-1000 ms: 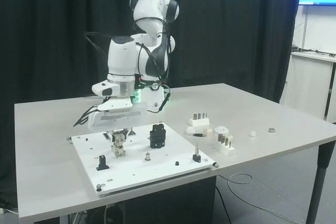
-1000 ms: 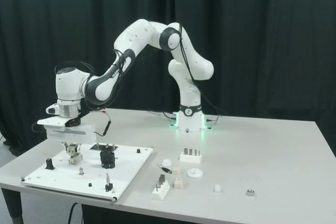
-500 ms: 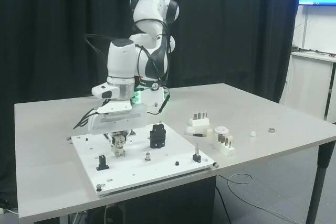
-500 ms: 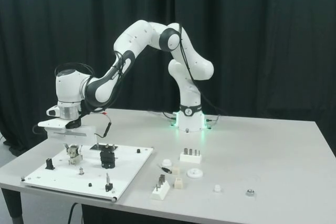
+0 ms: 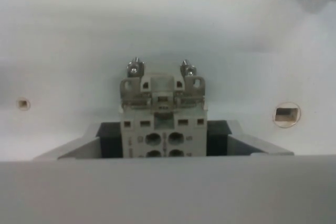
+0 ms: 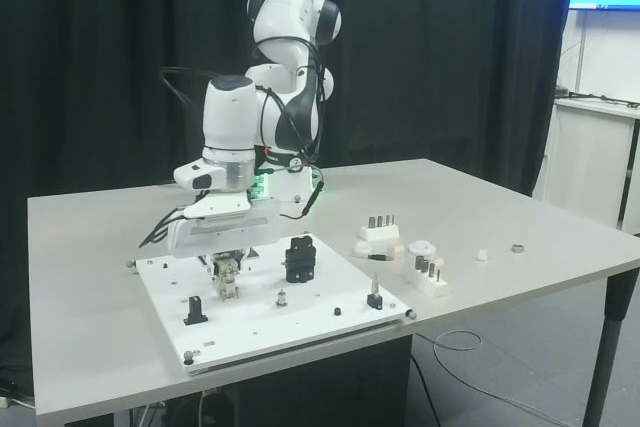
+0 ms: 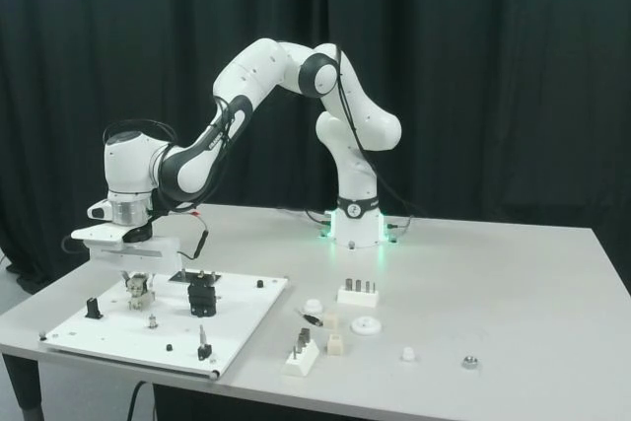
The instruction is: Insert waterproof.
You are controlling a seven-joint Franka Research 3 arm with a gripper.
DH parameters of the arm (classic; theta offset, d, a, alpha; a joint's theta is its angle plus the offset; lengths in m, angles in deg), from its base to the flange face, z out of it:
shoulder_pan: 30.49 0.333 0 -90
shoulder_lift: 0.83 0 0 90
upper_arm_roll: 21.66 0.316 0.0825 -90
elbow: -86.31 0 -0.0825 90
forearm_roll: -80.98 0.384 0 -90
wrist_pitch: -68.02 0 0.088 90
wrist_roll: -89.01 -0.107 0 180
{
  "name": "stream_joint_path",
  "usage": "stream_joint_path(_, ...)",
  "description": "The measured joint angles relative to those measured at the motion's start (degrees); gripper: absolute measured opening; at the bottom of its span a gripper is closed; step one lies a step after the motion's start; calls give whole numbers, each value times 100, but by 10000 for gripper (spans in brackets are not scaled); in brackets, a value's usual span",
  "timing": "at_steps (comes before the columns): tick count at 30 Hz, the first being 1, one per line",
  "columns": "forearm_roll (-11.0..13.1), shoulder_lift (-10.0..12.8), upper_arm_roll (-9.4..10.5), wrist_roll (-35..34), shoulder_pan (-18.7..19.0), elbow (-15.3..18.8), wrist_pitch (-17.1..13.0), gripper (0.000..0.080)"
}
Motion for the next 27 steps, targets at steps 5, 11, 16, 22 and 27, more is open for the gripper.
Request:
stream_joint_path(5,63,-1,-8,1,0,2,5,316)
stream_joint_path(11,78,-2,-11,59,0,3,5,316)
stream_joint_path(16,94,-2,-12,97,0,6,-10,316)
stream_joint_path(22,187,-4,-12,205,0,30,-87,316)
stream_joint_path(27,287,-29,-15,246,0,89,-165,316)
